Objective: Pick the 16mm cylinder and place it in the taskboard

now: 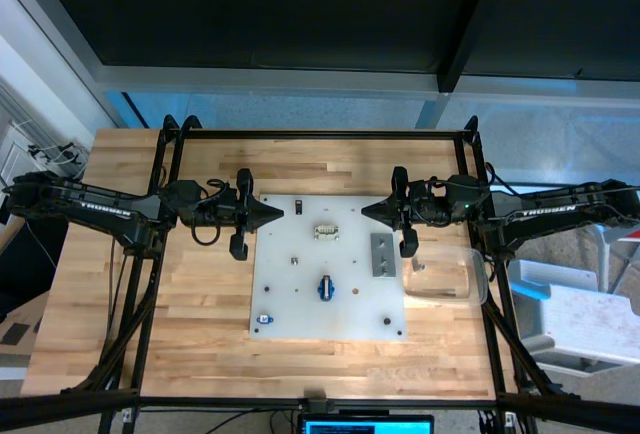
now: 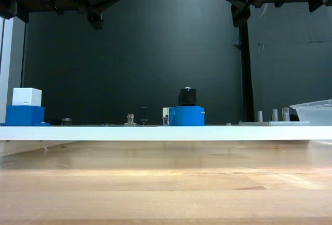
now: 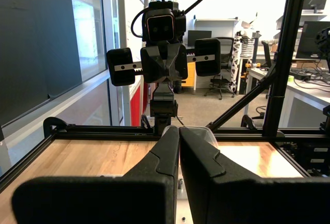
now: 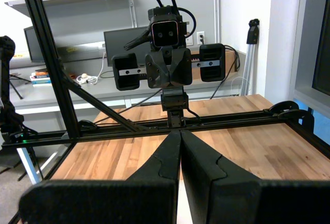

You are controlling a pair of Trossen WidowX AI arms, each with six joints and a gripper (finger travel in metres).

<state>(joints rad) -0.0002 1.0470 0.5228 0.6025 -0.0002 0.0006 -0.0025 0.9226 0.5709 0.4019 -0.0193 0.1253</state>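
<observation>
Picking has not begun: left claw (image 1: 278,211) and right claw (image 1: 366,210) hover closed and empty above the taskboard (image 1: 300,314) edges. Next, the right must open over the 16mm cylinder (image 1: 418,265), seemingly inside the clear bin (image 1: 470,289).

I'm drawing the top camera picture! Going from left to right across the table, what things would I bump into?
Left gripper, jaws shut, over the taskboard's left part → blue fitting → right gripper, jaws shut, over its right part → clear bin.
</observation>
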